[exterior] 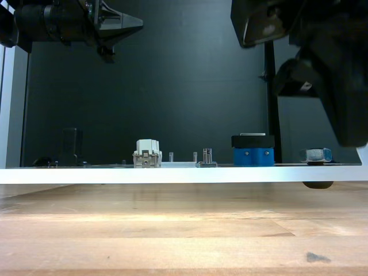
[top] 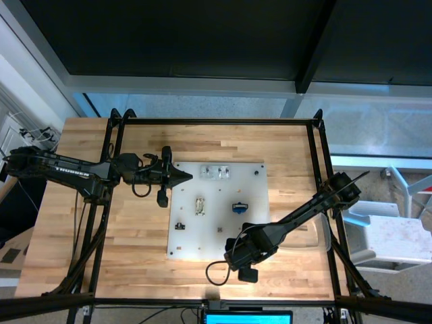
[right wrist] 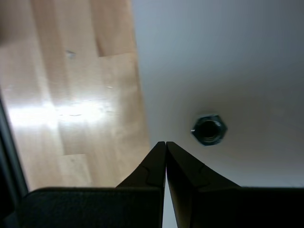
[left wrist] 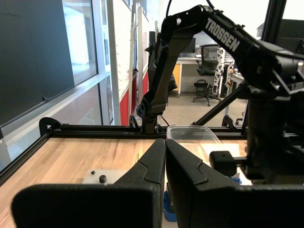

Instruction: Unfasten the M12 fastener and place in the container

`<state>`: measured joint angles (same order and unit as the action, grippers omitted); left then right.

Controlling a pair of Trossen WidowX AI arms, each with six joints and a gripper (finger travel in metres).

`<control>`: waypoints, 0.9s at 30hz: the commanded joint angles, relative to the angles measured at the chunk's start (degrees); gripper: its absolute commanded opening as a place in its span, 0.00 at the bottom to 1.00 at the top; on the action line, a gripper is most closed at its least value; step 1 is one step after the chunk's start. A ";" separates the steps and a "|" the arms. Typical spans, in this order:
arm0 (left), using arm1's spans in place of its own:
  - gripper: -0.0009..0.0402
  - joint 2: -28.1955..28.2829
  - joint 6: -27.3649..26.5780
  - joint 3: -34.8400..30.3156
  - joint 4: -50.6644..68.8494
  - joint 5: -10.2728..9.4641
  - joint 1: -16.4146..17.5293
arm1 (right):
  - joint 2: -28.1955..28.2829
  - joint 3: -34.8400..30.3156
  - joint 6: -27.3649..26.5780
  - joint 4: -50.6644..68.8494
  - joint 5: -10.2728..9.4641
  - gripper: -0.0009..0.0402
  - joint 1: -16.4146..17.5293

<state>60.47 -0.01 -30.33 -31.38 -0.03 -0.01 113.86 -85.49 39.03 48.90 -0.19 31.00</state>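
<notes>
The small silver nut (right wrist: 209,129) sits low on the white board (right wrist: 237,61), with a dark centre and no stud ribs showing. In the low view the nut (exterior: 315,154) rests at board level near the right edge; I cannot tell if it is still on its stud. My right gripper (right wrist: 166,142) hangs just above the board beside the nut, shut with nothing between its fingers. From above, the right gripper (top: 239,254) covers the board's near right part. The clear container (top: 318,237) stands to the right of the board, partly under the right arm. My left gripper (top: 187,177) is shut and empty over the board's far left corner.
On the board stand a blue block (top: 239,208), a white connector (top: 200,206), a silver post (exterior: 207,156) and a black post (top: 256,171). A black frame (top: 216,121) rings the wooden table. From the left wrist, the container (left wrist: 192,133) lies beyond the shut fingers.
</notes>
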 commanded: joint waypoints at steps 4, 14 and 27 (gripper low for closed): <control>0.02 0.02 0.02 0.00 0.02 0.00 0.00 | -0.04 0.50 -0.52 -0.02 2.05 0.02 -0.07; 0.02 0.02 0.00 0.00 0.04 0.00 0.00 | -0.63 -1.70 2.05 9.77 14.08 0.02 -0.04; 0.02 -0.02 0.00 0.00 -0.07 0.00 0.00 | -0.85 -2.19 2.38 3.54 0.70 0.02 0.02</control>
<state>60.45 -0.01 -30.30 -31.40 -0.03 -0.01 112.99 -87.66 41.30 53.56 1.45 31.11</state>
